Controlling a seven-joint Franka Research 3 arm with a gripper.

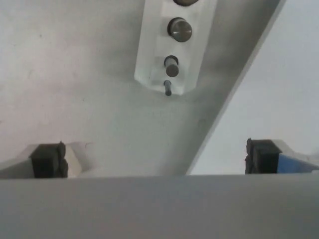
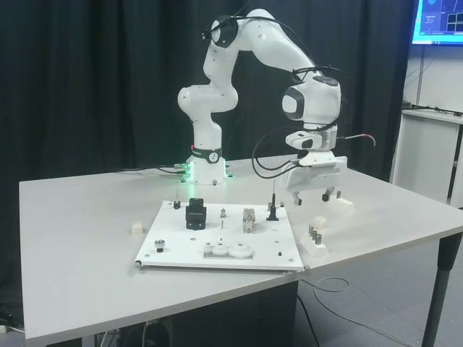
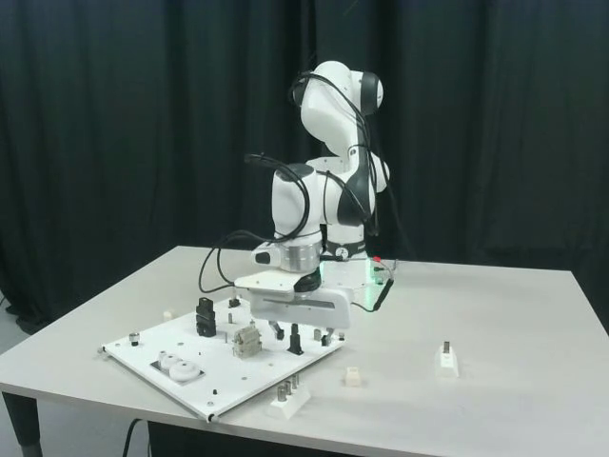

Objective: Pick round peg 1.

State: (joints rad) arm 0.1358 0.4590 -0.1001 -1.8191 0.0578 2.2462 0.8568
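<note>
A white peg holder [image 1: 149, 55] carries a row of round pegs of differing thickness, the thinnest peg [image 1: 168, 87] at its end and a thicker peg [image 1: 180, 30] further along. In the first room view the holder [image 2: 315, 247] lies near the table's front right edge. It also shows at the front in the second room view, as the holder [image 3: 288, 404]. My gripper [image 1: 155, 158] hovers open above the table, short of the holder, with nothing between its black fingertips [image 1: 48, 160]. The room views show the gripper [image 2: 312, 196] [image 3: 300, 333] well above the surface.
A white assembly board [image 2: 181, 242] with black and white parts lies left of the holder. Small white blocks [image 3: 353, 376] [image 3: 447, 359] sit on the grey table [image 2: 79, 217]. The table's edge [image 1: 234, 94] runs close beside the holder.
</note>
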